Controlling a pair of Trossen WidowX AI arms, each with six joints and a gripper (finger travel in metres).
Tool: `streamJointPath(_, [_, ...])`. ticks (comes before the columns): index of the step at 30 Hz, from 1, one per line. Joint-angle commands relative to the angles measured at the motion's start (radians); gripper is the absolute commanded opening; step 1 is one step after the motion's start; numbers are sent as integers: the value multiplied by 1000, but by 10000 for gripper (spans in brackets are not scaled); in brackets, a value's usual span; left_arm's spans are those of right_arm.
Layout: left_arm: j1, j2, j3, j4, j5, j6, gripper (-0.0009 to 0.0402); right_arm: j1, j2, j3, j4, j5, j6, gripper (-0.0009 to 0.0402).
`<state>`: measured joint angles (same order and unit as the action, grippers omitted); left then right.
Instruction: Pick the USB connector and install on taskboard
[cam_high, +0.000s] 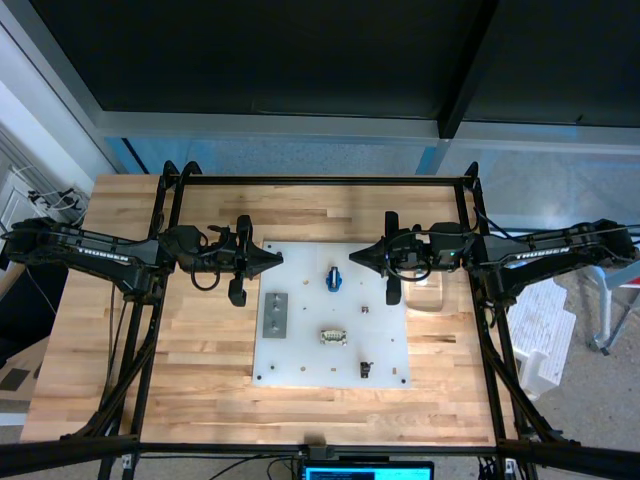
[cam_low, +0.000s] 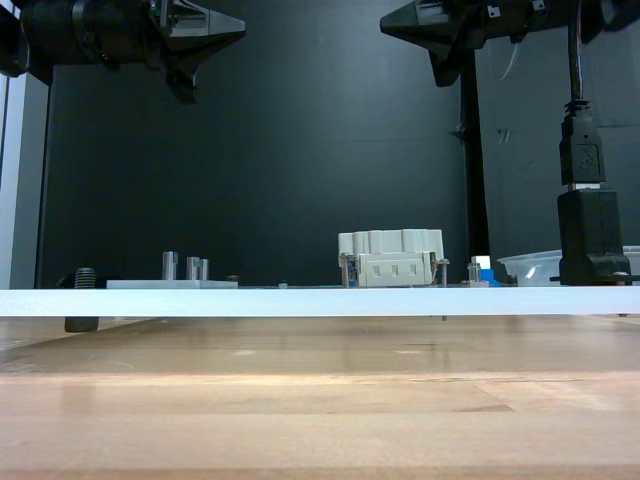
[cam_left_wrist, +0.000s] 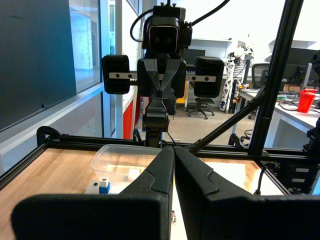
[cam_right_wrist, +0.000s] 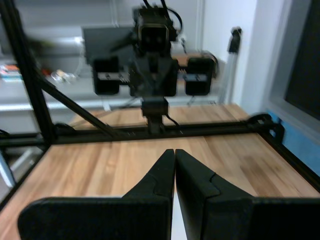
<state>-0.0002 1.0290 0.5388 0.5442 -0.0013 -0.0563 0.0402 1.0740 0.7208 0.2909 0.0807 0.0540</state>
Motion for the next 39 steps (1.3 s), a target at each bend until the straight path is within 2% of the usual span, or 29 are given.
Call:
streamJointPath(1, [0, 0, 0, 0, 0, 0, 0, -20, -2, -40, 76, -23, 8, -1])
streamJointPath(13, [0, 0, 0, 0, 0, 0, 0, -41, -21, -132, 220, -33, 12, 0])
streamJointPath(16, [0, 0, 0, 0, 0, 0, 0, -41, -26, -135, 220, -64, 20, 0])
streamJointPath(20, [0, 0, 0, 0, 0, 0, 0, -40, -26, -137, 220, -74, 19, 0])
streamJointPath(39, [0, 0, 0, 0, 0, 0, 0, -40, -26, -140, 200, -74, 18, 0])
